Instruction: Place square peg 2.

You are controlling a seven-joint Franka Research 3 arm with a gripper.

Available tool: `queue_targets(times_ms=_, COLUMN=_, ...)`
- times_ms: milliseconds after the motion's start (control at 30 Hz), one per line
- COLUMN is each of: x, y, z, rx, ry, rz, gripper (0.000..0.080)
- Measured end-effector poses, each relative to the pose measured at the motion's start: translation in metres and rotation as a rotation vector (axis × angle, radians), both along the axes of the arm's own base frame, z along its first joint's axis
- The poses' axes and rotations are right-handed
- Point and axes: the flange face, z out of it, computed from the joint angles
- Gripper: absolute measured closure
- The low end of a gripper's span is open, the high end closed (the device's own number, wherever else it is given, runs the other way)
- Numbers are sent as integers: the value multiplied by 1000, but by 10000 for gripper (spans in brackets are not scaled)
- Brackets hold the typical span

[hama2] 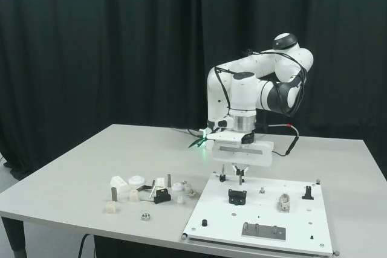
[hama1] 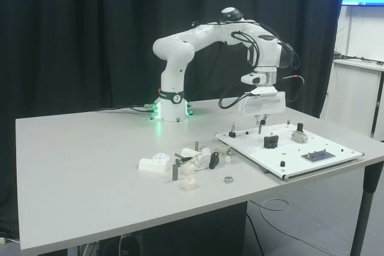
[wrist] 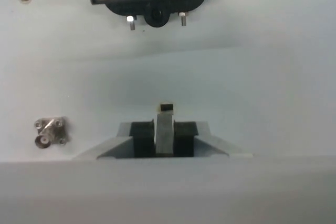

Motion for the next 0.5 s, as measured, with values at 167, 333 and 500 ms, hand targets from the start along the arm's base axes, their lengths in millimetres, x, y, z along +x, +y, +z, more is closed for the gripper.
queue_targets(times_ms=167, x=1, y=1, z=1, rx=1, ry=-2, rz=-5, gripper=732)
queue_targets(times_ms=333, x=1, y=2, z=2, rx=1, ry=-4, rz=-4, gripper=732)
queue_targets(times_ms=500, x=2, y=0, z=5, rx=-6, ry=-12, rz=-5, gripper=732)
